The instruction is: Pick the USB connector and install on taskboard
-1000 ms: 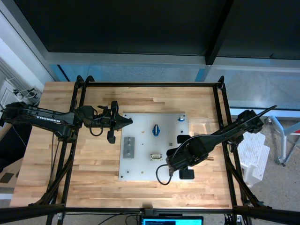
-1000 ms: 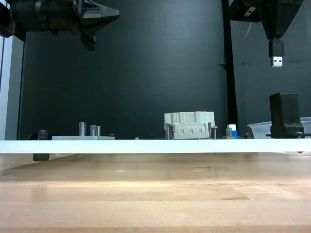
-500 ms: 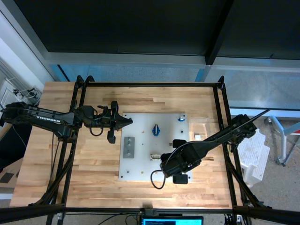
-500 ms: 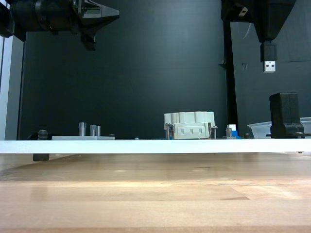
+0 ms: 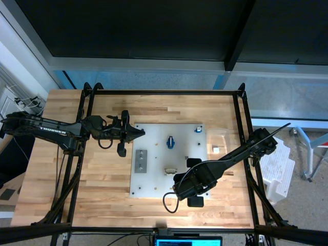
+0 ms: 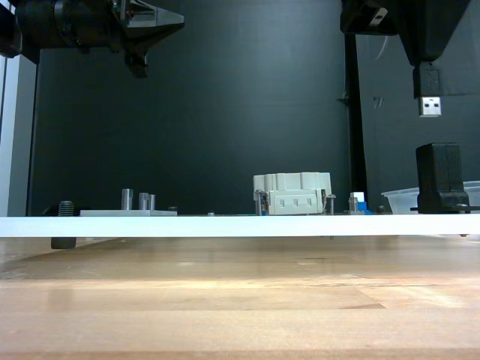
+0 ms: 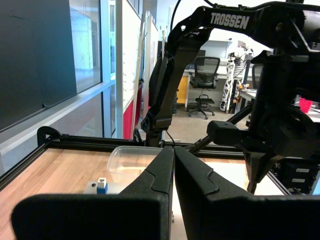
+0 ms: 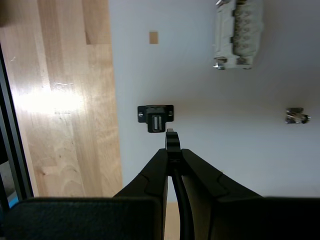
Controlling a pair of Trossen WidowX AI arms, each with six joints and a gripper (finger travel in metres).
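Observation:
My right gripper (image 6: 426, 64) is shut on the USB connector (image 6: 430, 96), a black plug with a silver tip pointing down. The plug hangs above the black socket block (image 6: 439, 178) on the taskboard (image 6: 225, 226), clearly apart from it. In the right wrist view the USB connector (image 8: 171, 141) sits between the fingers just short of the socket (image 8: 155, 114). From above, the right gripper (image 5: 187, 184) covers the plug over the taskboard's (image 5: 154, 185) near right part. My left gripper (image 5: 137, 132) is shut on nothing, held high at the board's far left corner.
The board carries a grey block (image 5: 140, 161), a blue knob (image 5: 170, 142) and a silver multi-pin connector (image 5: 169, 171). A clear plastic tray (image 5: 218, 137) holding a small white block (image 5: 216, 149) sits right of the board. A cable loop (image 5: 169, 202) trails from the plug.
The right arm has carried the plug toward the board's near edge. In the low view the plug shifted left, then back right, and hangs slightly lower. The left arm has not moved.

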